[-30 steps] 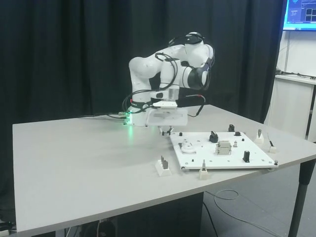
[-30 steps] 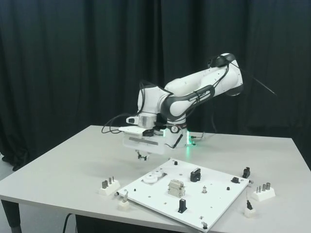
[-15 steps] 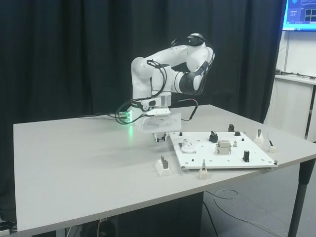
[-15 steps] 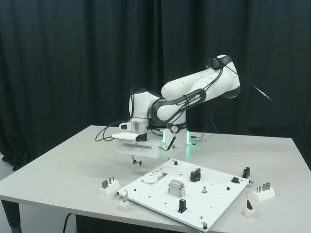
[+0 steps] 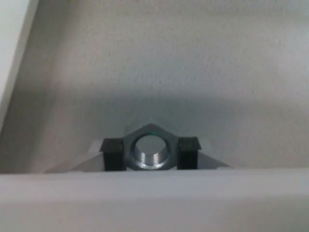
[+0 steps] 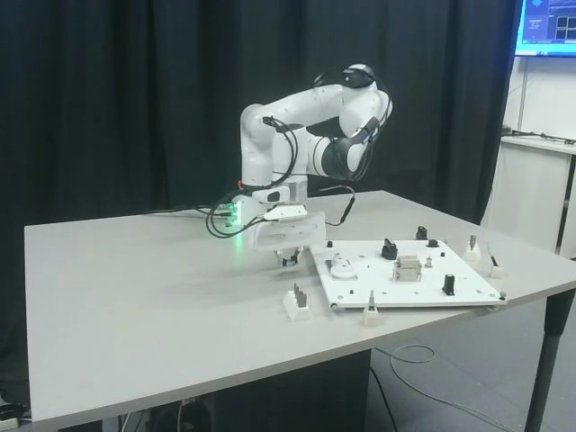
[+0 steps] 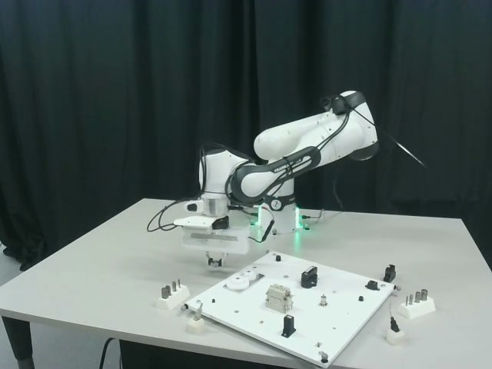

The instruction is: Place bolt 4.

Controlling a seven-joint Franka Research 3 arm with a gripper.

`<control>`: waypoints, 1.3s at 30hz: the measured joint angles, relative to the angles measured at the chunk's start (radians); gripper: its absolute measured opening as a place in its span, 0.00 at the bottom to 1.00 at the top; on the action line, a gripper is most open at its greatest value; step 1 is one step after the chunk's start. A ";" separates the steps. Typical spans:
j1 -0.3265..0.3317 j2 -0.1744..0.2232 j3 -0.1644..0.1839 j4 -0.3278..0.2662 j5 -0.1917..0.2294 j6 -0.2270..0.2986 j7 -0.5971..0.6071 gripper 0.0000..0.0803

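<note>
- We see our gripper [image 5: 150, 153] pinching a grey threaded hex piece [image 5: 150, 151] between its two black fingertips [image 5: 113, 153], low in the centre of the wrist view; it looks more like a nut than a bolt, and it is held with the threaded bore facing the camera, probably so it can be lowered straight onto its seat.
- In the first room view the gripper [image 6: 287, 259] hangs over bare grey table [image 6: 144, 288], just left of the white assembly board [image 6: 405, 281], so the piece is in the air, not placed.
- Just below it in that frame stands a small white holder [image 6: 296, 304] with upright pins, apart from the fingers; we judge it a supply stand kept off the board for easy reach.
- The second room view shows the white arm [image 7: 307, 150] folded low and reaching left, keeping the wrist level.
- Board fixtures, such as the grey block [image 7: 280, 297], stand untouched.
</note>
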 joint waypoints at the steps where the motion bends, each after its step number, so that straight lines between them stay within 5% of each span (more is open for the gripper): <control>1: -0.002 0.000 0.003 0.001 0.002 0.000 -0.003 0.28; 39: -0.046 -0.020 0.054 0.029 0.042 0.015 -0.029 0.28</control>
